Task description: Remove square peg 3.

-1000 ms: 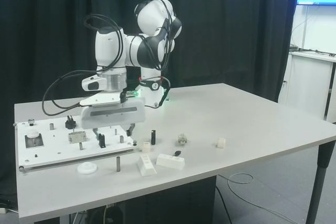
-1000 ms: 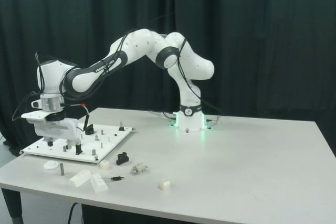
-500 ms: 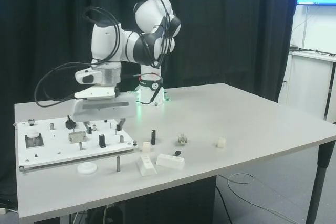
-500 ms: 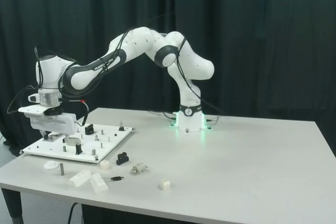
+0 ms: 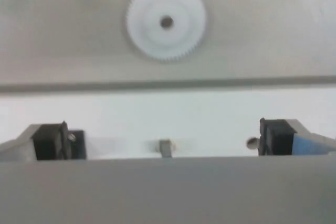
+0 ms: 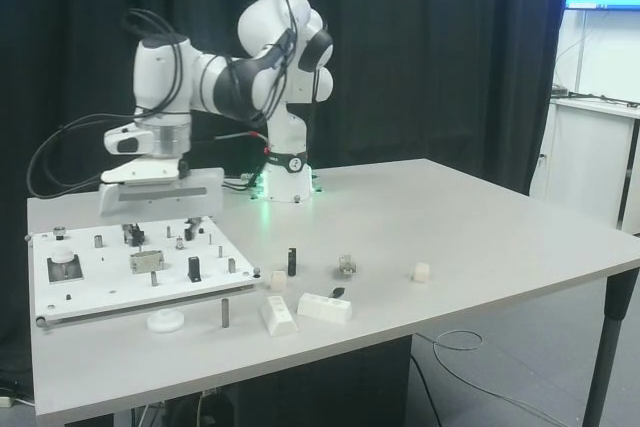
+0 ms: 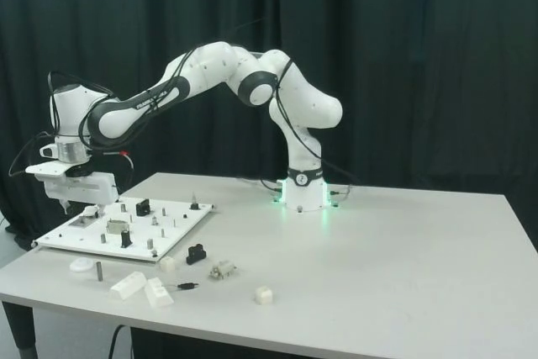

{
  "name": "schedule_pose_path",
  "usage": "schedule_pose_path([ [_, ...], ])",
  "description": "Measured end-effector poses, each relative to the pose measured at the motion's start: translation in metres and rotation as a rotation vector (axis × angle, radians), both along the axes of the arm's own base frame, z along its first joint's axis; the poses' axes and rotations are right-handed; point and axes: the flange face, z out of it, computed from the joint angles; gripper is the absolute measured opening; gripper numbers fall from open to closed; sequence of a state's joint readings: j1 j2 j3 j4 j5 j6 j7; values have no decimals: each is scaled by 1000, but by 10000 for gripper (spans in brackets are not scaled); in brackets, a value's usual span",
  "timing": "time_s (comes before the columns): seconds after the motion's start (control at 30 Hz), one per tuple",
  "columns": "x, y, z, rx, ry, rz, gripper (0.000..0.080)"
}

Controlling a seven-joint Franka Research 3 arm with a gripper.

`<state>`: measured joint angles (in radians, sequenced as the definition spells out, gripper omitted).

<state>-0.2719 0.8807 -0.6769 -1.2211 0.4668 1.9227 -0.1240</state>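
Directly below the gripper [image 5: 163,139], between its 2 spread fingertips, a small grey peg [image 5: 166,148] stands upright in the white board [image 5: 210,114]. Its top looks squared off, so I take it for square peg 3, though nothing on it confirms the number. The fingers [image 5: 50,141] are wide apart and hold nothing. Each black pad is well clear of the peg, 1 on either side. From the first room view the gripper [image 6: 160,227] hangs above the far part of the board [image 6: 100,292], not yet down at the peg's level. The second room view shows the gripper [image 7: 80,202] the same way, above the board [image 7: 50,240].

Beyond the peg, past the board's edge, a white gear [image 5: 166,18] lies flat on the grey table [image 5: 273,35], well apart from the fingers.

The peg looks like metal, so it is probably stiff, light for the arm, and in no danger of crushing. Its smooth faces may be slippery, and little of it stands proud of the board. The best hold is likely on 2 opposite flat faces, as low as the pads can reach without touching the board. It probably sits snugly in a square socket, so a straight upward pull along its axis should free it. A tilted pull could jam it or let it slip from the pads.
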Motion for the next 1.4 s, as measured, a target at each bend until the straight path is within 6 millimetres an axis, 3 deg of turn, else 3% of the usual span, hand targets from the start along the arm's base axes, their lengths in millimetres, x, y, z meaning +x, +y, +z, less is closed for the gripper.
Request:
schedule_pose_path([
  [0.27, -24, -18, -14, 49, -10, 22, 800],
  [0.57, -43, -23, -39, 90, -19, 7, 800],
  [1.4, -57, -14, -86, 69, -40, -33, 800],
])
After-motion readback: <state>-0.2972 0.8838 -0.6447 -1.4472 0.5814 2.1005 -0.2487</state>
